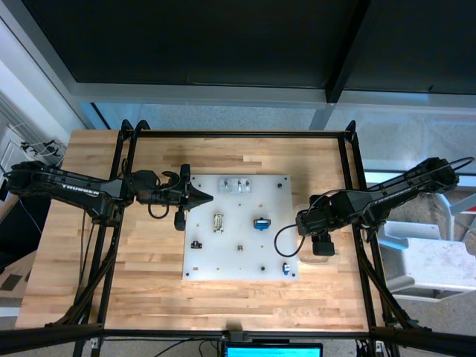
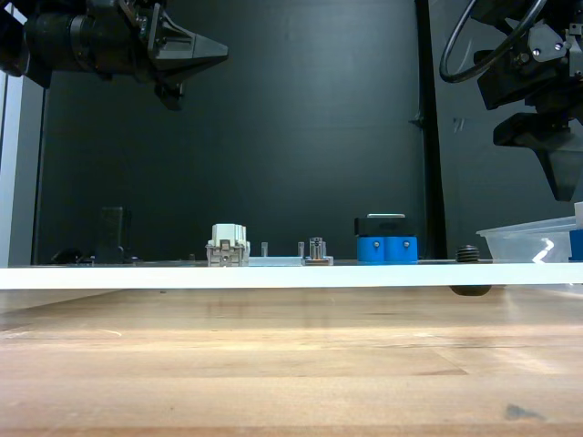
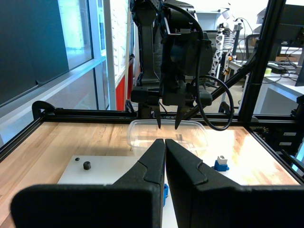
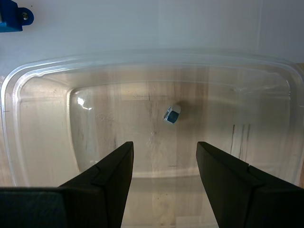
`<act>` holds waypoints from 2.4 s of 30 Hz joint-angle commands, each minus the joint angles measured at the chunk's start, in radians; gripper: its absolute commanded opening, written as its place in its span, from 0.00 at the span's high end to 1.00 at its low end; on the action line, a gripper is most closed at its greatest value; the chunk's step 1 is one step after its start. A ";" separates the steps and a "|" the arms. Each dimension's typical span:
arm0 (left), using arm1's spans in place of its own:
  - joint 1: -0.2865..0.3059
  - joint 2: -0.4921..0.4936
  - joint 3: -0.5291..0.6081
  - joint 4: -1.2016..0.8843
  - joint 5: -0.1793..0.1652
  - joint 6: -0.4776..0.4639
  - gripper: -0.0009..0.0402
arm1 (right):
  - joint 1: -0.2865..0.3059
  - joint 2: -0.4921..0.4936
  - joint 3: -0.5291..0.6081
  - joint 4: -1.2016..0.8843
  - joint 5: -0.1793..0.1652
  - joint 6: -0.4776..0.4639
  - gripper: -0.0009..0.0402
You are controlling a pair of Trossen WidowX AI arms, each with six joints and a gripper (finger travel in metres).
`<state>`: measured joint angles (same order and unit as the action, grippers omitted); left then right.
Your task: Unfasten the M12 fastener and place in the container
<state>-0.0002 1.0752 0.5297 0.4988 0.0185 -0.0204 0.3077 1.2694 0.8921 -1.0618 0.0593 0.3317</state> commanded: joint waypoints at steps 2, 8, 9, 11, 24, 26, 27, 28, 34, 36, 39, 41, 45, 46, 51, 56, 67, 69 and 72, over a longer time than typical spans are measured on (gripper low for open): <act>0.000 0.000 0.000 0.000 0.000 0.000 0.98 | 0.000 0.000 0.000 0.002 0.000 0.001 0.53; 0.000 0.000 0.000 0.000 0.000 0.000 0.98 | 0.000 0.000 0.000 0.011 0.000 0.001 0.53; 0.000 0.000 0.000 0.000 0.000 0.000 0.98 | 0.000 0.000 0.000 0.015 0.000 0.001 0.53; 0.000 0.000 0.000 0.000 0.000 0.000 0.98 | 0.000 0.000 0.000 0.028 0.000 0.001 0.53; 0.000 0.000 0.000 0.000 0.000 0.000 0.98 | 0.000 0.000 0.000 0.051 0.000 0.001 0.53; 0.000 0.000 0.000 0.000 0.000 0.000 0.98 | 0.000 0.000 0.000 0.051 0.000 0.001 0.53; 0.000 0.000 0.000 0.000 0.000 0.000 0.98 | 0.000 0.000 0.000 0.051 0.000 0.001 0.53; 0.000 0.000 0.000 0.000 0.000 0.000 0.98 | 0.000 0.000 0.000 0.052 0.000 0.001 0.53; 0.000 0.000 0.000 0.000 0.000 0.000 0.98 | 0.000 0.000 0.000 0.054 0.000 0.001 0.53; 0.000 0.000 0.000 0.000 0.000 0.000 0.98 | 0.000 0.000 0.000 0.054 0.000 0.001 0.53; 0.000 0.000 0.000 0.000 0.000 0.000 0.98 | 0.000 0.000 0.000 0.054 0.000 0.001 0.53; 0.000 0.000 0.000 0.000 0.000 0.000 0.98 | 0.000 0.000 0.000 0.055 0.000 0.001 0.53; 0.000 0.000 0.000 0.000 0.000 0.000 0.98 | 0.000 0.000 0.000 0.056 0.000 0.001 0.53; 0.000 0.000 0.000 0.000 0.000 0.000 0.98 | 0.000 0.000 0.000 0.057 0.000 0.001 0.53; 0.000 0.000 0.000 0.000 0.000 0.000 0.98 | 0.000 0.000 0.000 0.059 0.000 0.001 0.53; 0.000 0.000 0.000 0.000 0.000 0.000 0.98 | 0.000 0.000 0.000 0.060 0.000 0.001 0.53; 0.000 0.000 0.000 0.000 0.000 0.000 0.98 | 0.000 0.000 0.000 0.060 0.000 0.001 0.53; 0.000 0.000 0.000 0.000 0.000 0.000 0.98 | 0.000 0.000 0.000 0.060 0.000 0.001 0.53; 0.000 0.000 0.000 0.000 0.000 0.000 0.98 | 0.000 0.000 0.000 0.061 0.000 0.001 0.53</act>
<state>-0.0002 1.0752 0.5301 0.4984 0.0181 -0.0204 0.3077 1.2697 0.8921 -1.0016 0.0597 0.3325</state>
